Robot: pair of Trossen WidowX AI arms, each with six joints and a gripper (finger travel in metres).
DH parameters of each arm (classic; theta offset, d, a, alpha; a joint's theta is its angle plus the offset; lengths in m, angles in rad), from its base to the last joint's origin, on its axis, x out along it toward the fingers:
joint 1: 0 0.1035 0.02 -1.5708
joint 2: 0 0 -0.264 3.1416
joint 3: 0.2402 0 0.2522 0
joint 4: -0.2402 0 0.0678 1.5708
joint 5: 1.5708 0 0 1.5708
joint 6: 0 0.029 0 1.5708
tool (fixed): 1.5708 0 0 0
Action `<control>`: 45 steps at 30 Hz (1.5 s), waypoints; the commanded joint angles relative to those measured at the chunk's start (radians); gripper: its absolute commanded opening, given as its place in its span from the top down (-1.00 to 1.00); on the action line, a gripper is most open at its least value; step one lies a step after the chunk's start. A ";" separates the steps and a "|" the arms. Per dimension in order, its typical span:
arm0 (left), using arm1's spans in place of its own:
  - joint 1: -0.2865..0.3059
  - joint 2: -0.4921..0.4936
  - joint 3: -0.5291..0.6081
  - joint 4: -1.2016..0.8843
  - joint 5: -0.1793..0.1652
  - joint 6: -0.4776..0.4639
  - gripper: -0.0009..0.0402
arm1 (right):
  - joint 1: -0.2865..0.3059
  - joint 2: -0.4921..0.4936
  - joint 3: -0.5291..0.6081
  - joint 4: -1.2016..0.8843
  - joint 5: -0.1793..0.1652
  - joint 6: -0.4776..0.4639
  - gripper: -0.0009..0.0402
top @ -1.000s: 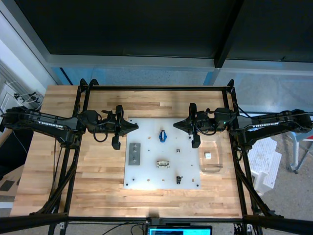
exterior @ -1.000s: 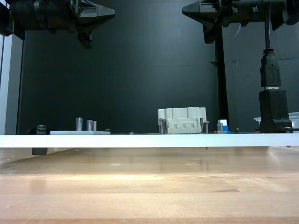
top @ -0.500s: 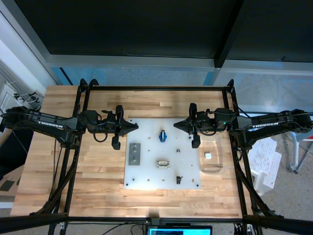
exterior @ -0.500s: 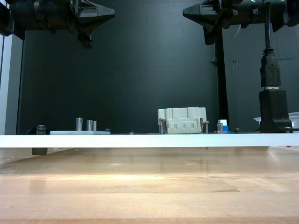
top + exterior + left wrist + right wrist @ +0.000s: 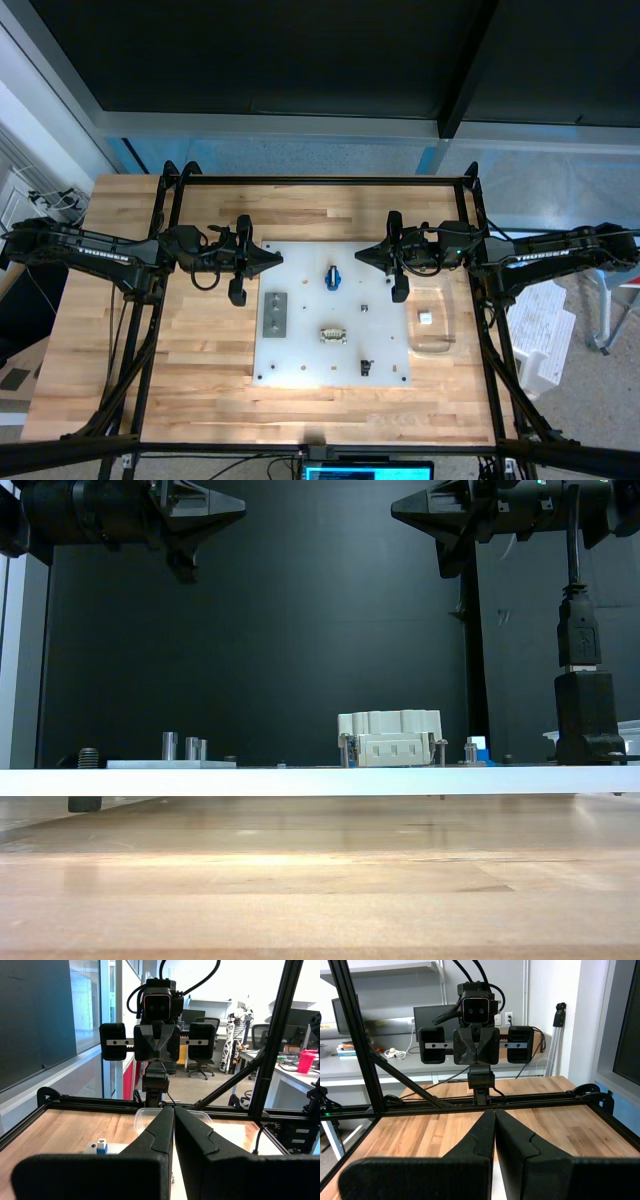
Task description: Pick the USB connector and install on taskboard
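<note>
The white taskboard [image 5: 300,350] lies in the middle of the table. The USB connector [image 5: 366,367] is a small dark plug standing upright in a black fitting near the board's near right corner; in the low view the USB connector [image 5: 580,640] has a cable stub rising from it. My left gripper [image 5: 278,256] hangs shut and empty high above the board's far left corner. My right gripper [image 5: 358,252] faces it, shut and empty, above the far right part. In the wrist views both the left gripper [image 5: 174,1108] and the right gripper [image 5: 495,1110] have their fingers pressed together.
On the board are a grey block [image 5: 274,313], a blue knob [image 5: 332,277] and a metal multi-pin socket [image 5: 334,335]. A clear plastic tray [image 5: 440,345] holding a small white block [image 5: 427,318] sits just right of the board. A black frame [image 5: 320,181] rings the table.
</note>
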 commanded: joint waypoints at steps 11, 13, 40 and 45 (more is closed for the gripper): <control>0.000 0.000 0.000 0.000 0.000 0.000 0.96 | 0.000 0.001 0.001 0.015 0.000 -0.002 0.96; 0.000 0.000 0.000 0.000 0.000 0.000 0.96 | 0.000 0.001 0.000 0.015 0.000 -0.003 0.96; 0.000 0.000 0.000 0.000 0.000 0.000 0.96 | 0.000 0.001 0.000 0.007 0.019 -0.003 0.96; 0.000 0.000 0.000 0.000 0.000 0.000 0.96 | 0.001 0.001 0.000 0.008 0.019 -0.003 0.96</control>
